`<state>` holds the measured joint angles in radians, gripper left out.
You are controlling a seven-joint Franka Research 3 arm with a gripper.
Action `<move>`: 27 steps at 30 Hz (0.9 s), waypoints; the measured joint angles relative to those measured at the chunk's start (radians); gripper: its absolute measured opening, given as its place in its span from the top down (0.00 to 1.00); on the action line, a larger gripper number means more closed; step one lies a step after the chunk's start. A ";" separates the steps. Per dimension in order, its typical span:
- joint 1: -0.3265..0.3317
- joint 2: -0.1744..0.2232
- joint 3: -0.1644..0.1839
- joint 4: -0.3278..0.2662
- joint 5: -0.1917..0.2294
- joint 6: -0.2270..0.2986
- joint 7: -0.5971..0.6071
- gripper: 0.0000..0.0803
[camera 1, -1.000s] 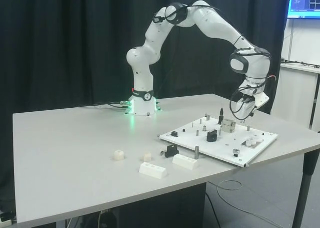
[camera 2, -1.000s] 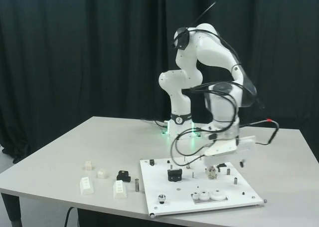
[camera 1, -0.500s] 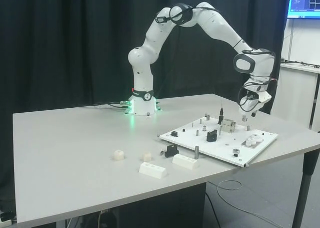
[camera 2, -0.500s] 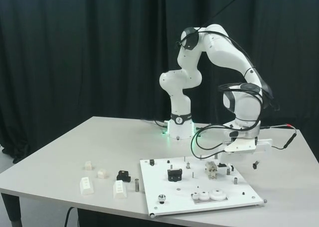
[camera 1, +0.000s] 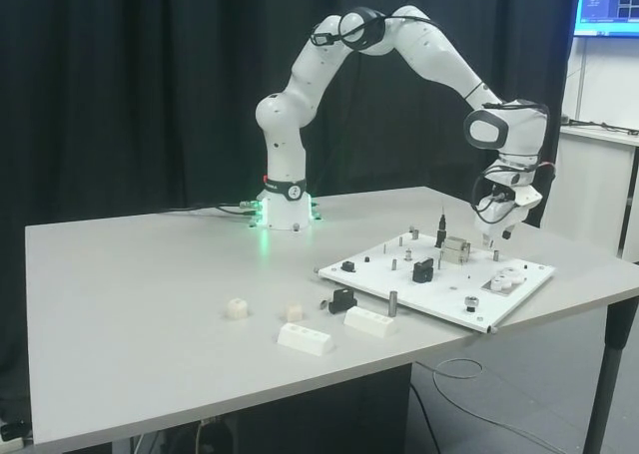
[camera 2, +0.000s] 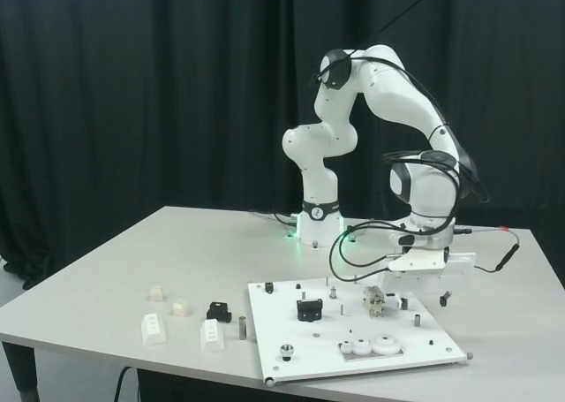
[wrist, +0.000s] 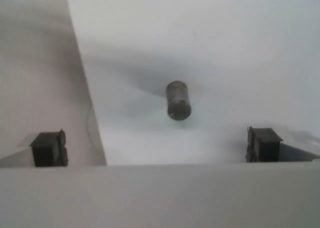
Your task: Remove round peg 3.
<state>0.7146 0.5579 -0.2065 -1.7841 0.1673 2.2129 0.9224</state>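
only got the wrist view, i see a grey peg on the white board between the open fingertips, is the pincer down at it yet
observer: No. In the first room view the pincer hangs above the white board, over the peg near the board's edge.
operator: anything close by it could bump
observer: A small grey fixture stands on the board just beside the pincer.
operator: any loose parts off the board
observer: Yes. White blocks and a black piece lie on the grey table next to the board, on the side away from the pincer.
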 joint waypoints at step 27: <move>-0.007 0.039 0.001 0.000 0.011 0.044 -0.021 0.00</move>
<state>0.7081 0.5973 -0.2052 -1.7844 0.1787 2.2570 0.9015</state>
